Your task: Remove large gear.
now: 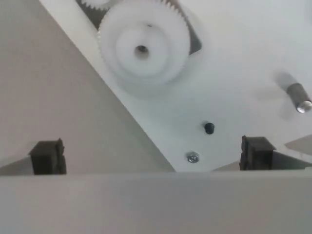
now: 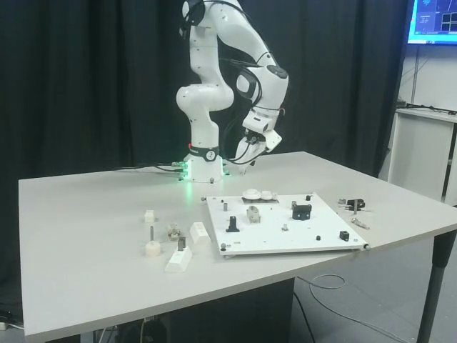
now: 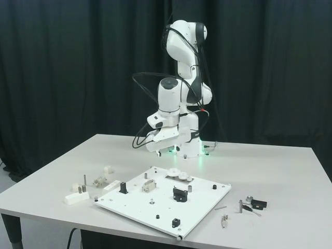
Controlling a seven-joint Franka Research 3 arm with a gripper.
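The large gear [image 1: 144, 48] is white and toothed, with a small centre hole. It sits flat on the white board [image 1: 234, 58], meshed with a smaller white gear [image 1: 95, 4] beside it. The room views show the large gear [image 2: 252, 192] [image 3: 174, 173] near the board's back edge, closest to the robot base. My gripper [image 1: 151, 155] is open, its black fingertips [image 1: 48, 157] wide apart with nothing between them. The gripper [image 2: 240, 158] [image 3: 153, 144] hangs well above the table, behind the board and short of the gear.
The board [image 2: 285, 239] carries a metal peg [image 1: 299, 97], a black stud [image 1: 209, 128], a screw [image 1: 192, 157] and black brackets [image 2: 300, 211]. Loose white blocks and pegs [image 2: 175, 246] lie to one side of it, small tools [image 2: 353, 207] to the other.
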